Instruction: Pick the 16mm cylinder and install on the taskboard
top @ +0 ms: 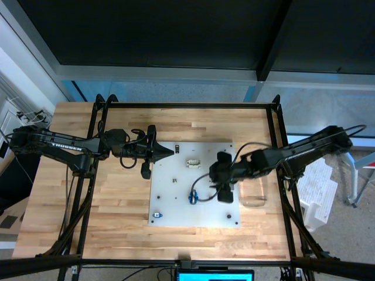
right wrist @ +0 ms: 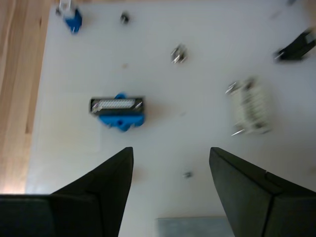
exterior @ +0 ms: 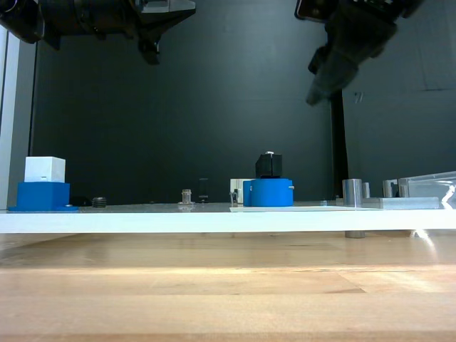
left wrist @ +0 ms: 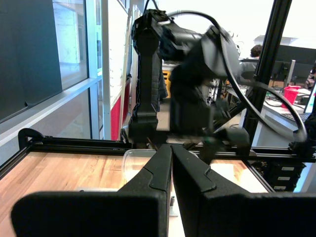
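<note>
Both above taskboard (top: 205, 213): left gripper (left wrist: 172, 147), jaws together; right gripper (right wrist: 170, 150), jaws apart.

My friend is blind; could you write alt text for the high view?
A robot's right pincer hangs open above a white taskboard on a wooden table. Its left pincer, shut, is over the board's far left corner.

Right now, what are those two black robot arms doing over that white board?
The right gripper hangs open and empty above the white square plastic taskboard, close to its blue part. The left gripper is shut on nothing, high over the board's far left corner. Neither one is carrying the little silvery metal cylinder yet.
</note>
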Tool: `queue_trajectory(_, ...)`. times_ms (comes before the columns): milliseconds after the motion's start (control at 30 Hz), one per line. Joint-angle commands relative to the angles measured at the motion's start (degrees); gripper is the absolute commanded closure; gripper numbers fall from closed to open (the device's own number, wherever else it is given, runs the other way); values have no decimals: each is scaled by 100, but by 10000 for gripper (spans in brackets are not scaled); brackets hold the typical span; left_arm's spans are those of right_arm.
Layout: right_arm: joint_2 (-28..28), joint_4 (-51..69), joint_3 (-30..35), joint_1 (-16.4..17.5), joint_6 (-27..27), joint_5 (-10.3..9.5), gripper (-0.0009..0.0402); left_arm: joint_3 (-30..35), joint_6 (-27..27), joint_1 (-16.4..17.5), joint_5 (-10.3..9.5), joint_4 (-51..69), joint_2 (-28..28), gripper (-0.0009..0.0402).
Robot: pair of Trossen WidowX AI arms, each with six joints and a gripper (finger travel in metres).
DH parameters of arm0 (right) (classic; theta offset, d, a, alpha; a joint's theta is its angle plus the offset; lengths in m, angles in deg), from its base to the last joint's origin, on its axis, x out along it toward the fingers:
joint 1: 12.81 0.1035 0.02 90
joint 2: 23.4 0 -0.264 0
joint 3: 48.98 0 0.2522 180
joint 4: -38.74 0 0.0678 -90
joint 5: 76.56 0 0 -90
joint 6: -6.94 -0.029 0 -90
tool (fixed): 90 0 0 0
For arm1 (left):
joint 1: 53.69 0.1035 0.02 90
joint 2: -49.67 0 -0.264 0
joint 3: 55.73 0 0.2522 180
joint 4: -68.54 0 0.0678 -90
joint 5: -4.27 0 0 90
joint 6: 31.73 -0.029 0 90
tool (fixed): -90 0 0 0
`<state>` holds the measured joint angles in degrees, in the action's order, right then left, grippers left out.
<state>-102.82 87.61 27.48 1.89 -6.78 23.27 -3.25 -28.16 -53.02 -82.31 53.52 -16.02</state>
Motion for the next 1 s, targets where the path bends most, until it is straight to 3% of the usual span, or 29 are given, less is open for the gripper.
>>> queue_trajectory(33, 330, -28, 15, -299, 348, -105, 202, 0, 0, 2, 2, -2, -2, 393)
queue_trajectory(300, 846, -280, 55, -1091, 1051, -595, 251, 0, 0, 0, 2, -2, -2, 393)
queue_trajectory(567, 1154, -1648, -236, -1652, 1316, -1266, 338, 0, 0, 2, 2, -2, -2, 393)
queue_trajectory(733, 1279, -2706, -627, -1681, 1375, -1292, 394, 0, 0, 0, 2, 0, -2, 393)
queue_trajectory(1000, 1526, -4916, -1661, -1641, 1246, -1281, 392, 0, 0, 0, 2, 0, -2, 393)
